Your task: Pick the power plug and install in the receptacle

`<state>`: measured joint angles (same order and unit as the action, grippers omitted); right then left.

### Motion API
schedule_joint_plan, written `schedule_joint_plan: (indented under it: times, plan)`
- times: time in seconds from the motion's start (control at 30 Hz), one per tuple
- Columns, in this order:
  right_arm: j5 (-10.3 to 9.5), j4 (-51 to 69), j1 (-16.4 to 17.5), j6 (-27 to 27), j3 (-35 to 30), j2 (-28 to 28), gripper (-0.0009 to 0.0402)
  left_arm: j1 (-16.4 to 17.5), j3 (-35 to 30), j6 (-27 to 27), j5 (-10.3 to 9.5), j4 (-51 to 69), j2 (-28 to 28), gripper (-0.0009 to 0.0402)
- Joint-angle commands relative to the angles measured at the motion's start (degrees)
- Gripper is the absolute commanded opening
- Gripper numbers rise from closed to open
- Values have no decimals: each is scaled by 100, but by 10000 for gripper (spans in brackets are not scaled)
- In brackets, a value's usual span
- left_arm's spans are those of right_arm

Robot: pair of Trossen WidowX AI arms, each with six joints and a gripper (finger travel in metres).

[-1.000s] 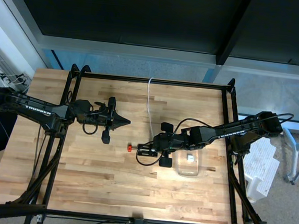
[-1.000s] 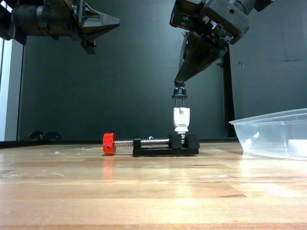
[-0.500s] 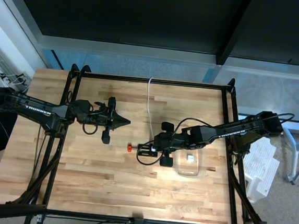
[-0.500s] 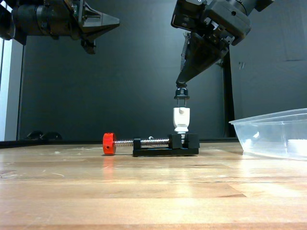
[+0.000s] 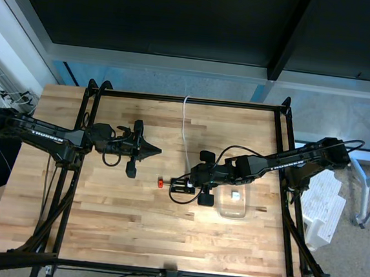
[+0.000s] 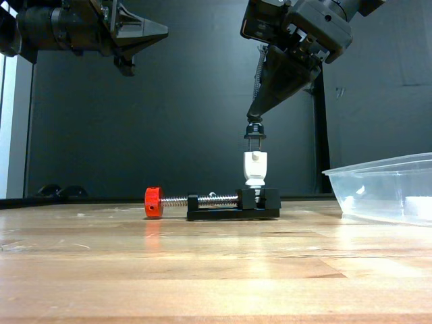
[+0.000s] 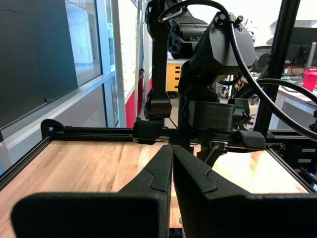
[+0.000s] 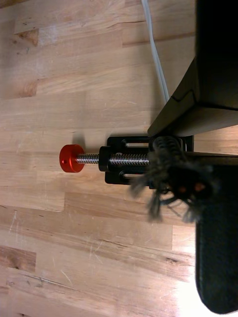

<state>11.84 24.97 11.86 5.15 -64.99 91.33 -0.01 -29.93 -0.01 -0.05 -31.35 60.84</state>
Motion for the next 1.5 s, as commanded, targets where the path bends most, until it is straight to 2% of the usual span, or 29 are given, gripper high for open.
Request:
schedule_joint_plan:
  times: [0.03, 0.93, 1.2, 1.5]
  plan:
    - [-92, -4, 0, 13, 15, 7, 0, 0, -2, 2, 2, -2, 2, 0]
    - [-68, -343, 0, 28, 461, 9, 0, 2, -2, 2, 2, -2, 2, 0]
    - [-72, -452, 0, 9, 470, 197, 0, 2, -2, 2, 2, -4, 2, 0]
    - [15, -874, -2, 57, 807, 197, 0, 2, -2, 2, 2, -2, 2, 0]
